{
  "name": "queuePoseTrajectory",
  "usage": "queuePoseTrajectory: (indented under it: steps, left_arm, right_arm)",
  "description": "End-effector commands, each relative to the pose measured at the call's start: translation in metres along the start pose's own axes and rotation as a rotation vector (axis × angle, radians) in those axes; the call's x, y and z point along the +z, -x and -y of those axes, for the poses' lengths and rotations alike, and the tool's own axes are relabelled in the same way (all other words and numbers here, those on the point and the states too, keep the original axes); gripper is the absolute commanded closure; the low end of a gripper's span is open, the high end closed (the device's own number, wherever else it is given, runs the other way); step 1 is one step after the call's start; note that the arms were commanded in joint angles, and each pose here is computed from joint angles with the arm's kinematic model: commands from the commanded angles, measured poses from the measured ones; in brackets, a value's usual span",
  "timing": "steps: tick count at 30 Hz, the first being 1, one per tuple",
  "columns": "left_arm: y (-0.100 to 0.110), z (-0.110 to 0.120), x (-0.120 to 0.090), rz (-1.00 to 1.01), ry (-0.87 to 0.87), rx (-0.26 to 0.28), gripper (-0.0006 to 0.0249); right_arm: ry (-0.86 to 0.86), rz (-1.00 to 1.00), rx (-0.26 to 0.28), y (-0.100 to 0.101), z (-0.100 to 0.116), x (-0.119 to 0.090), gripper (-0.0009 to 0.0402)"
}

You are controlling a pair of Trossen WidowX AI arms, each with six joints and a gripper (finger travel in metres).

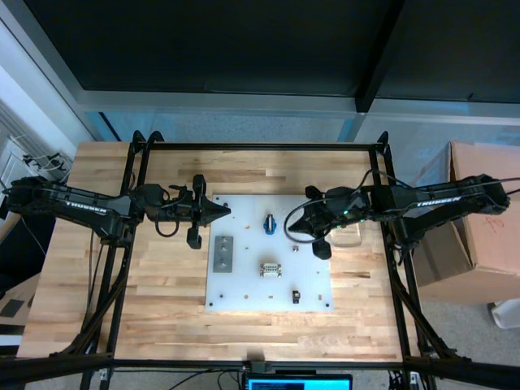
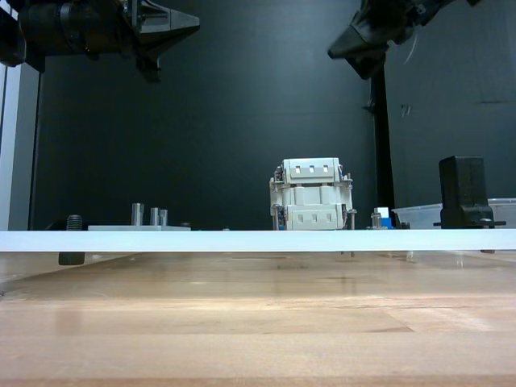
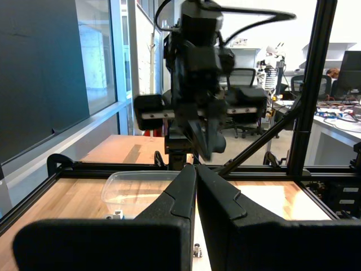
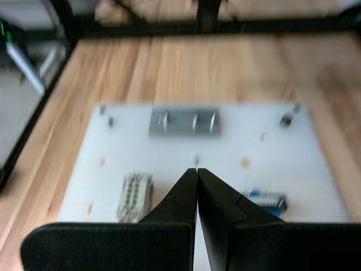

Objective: Remove the HAN10E connector from the taskboard and place in the container

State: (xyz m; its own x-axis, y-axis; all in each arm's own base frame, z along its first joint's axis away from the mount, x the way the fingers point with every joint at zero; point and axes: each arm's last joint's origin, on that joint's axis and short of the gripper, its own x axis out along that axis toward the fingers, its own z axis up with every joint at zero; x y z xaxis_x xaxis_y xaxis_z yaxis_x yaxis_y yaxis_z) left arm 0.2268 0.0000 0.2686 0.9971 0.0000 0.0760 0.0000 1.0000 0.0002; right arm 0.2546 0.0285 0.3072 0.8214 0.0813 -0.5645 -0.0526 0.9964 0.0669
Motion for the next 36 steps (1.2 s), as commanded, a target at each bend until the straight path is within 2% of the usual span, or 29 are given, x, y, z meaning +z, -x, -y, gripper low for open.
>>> queuePoseTrajectory:
  steps: [1, 7, 15, 23, 28, 36]
  left_arm:
    - [0.0, 0.0, 0.0, 0.0, 0.0, 0.0, 0.0243]
    - [0.0, 0.0, 0.0, 0.0, 0.0, 0.0, 0.0243]
    - [0.0, 0.0, 0.0, 0.0, 0.0, 0.0, 0.0243]
    - [0.0, 0.0, 0.0, 0.0, 0.0, 0.0, 0.0243]
    - [0.0, 0.0, 0.0, 0.0, 0.0, 0.0, 0.0243]
    - [0.0, 0.0, 0.0, 0.0, 0.0, 0.0, 0.0243]
  right_arm:
    - [0.011, -0.112, 0.009, -0.006, -0.009, 0.003, 0.0393]
    - [0.006, -0.32, -0.004, -0.018, -0.022, 0.013, 0.0393]
    - [-0.012, -0.526, -0.027, -0.036, -0.037, 0.038, 0.0393]
    - [-0.031, -0.623, -0.051, -0.064, -0.046, 0.062, 0.0389]
    - [-0.052, -0.652, -0.064, -0.084, -0.05, 0.07, 0.0354]
    - [-0.056, -0.735, -0.085, -0.116, -0.056, 0.072, 0.0244]
